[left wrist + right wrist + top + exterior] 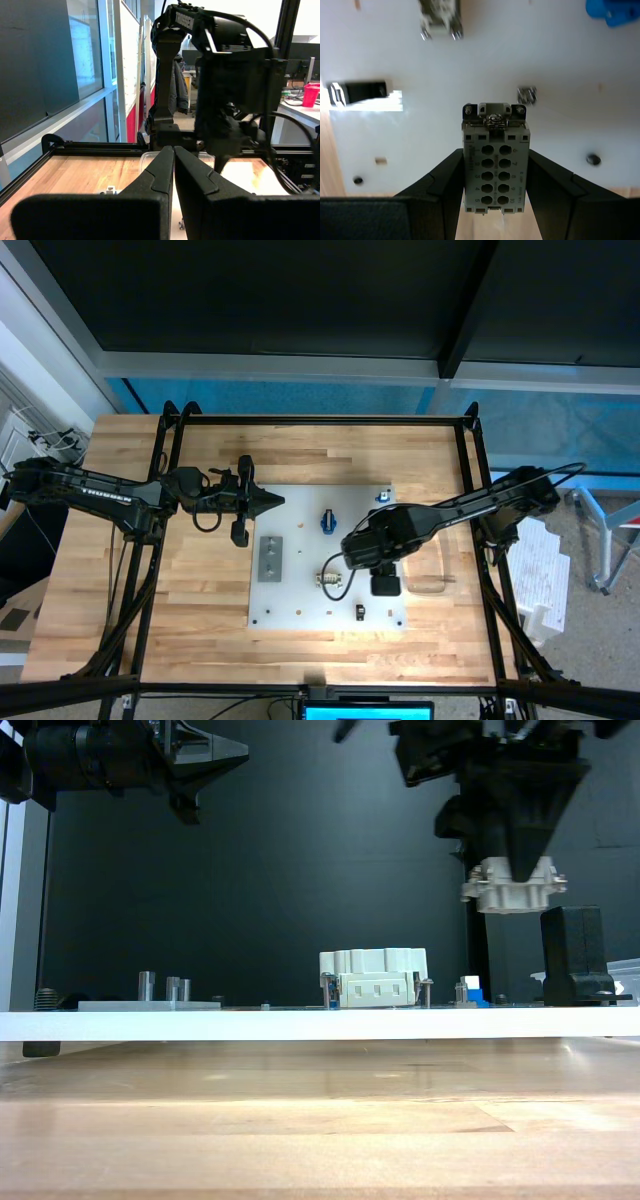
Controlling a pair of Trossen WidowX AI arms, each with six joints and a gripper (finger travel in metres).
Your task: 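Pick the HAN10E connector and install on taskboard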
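The HAN10E connector [495,160], a beige-grey block with two rows of round holes and a metal clamp at its end, is held between the fingers of my right gripper [495,152]. It hangs [513,890] well above the white taskboard [300,1023], over the board's right part [300,540]. In the high view the right gripper [372,562] hides it. A matching beige socket block [373,978] stands on the board to its left. My left gripper [278,500] is shut and empty, hovering high over the board's far-left corner [173,150].
On the board are a grey block [270,558], a blue knob [328,522], the beige socket [330,582], a small black part [360,612] and a taller black block [575,955]. A clear tray [430,575] lies right of the board. A black frame rims the table.
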